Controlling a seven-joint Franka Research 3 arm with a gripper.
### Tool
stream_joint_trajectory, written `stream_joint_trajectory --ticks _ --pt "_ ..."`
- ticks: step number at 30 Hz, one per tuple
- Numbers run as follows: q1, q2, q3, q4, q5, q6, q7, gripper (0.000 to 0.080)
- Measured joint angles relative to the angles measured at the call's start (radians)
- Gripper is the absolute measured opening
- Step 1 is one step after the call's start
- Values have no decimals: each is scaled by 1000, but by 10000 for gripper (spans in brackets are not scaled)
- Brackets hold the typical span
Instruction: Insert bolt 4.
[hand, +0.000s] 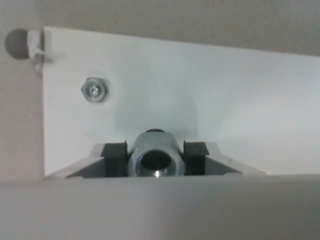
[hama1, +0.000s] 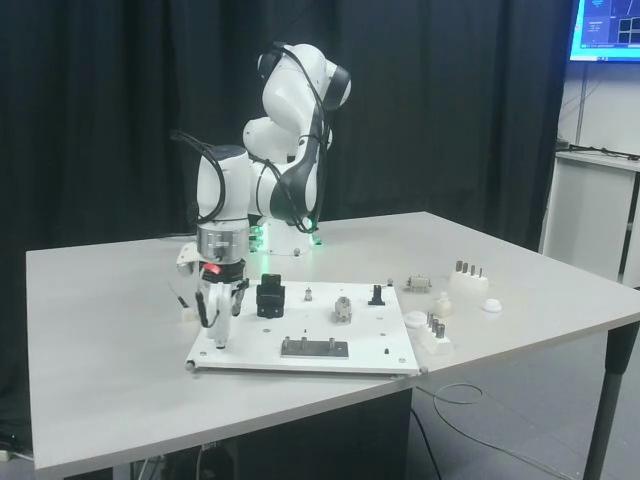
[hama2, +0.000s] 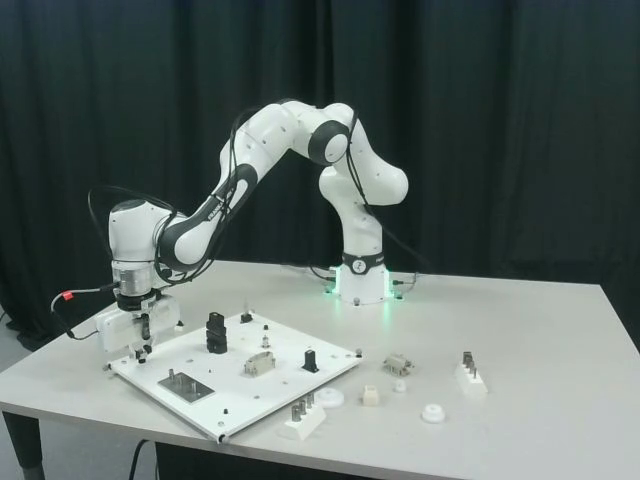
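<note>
Gripper pinches bolt 4 head-up between black fingers — poised vertically over white assembly board corner, near a seated hex bolt — aligned for insertion.

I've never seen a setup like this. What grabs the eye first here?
The white robot arm arches over from its green-lit base at the back of the grey table. Its tool reaches down to a corner of a white board, gripping a bolt. Small parts lie scattered beside the board.
</note>
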Motion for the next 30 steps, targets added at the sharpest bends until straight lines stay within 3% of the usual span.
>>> stream_joint_trajectory --ticks 11,30 --pt "0 -1 -2 -2 5 0 91 237" --pt "0 -1 -7 -8 18 10 91 237"
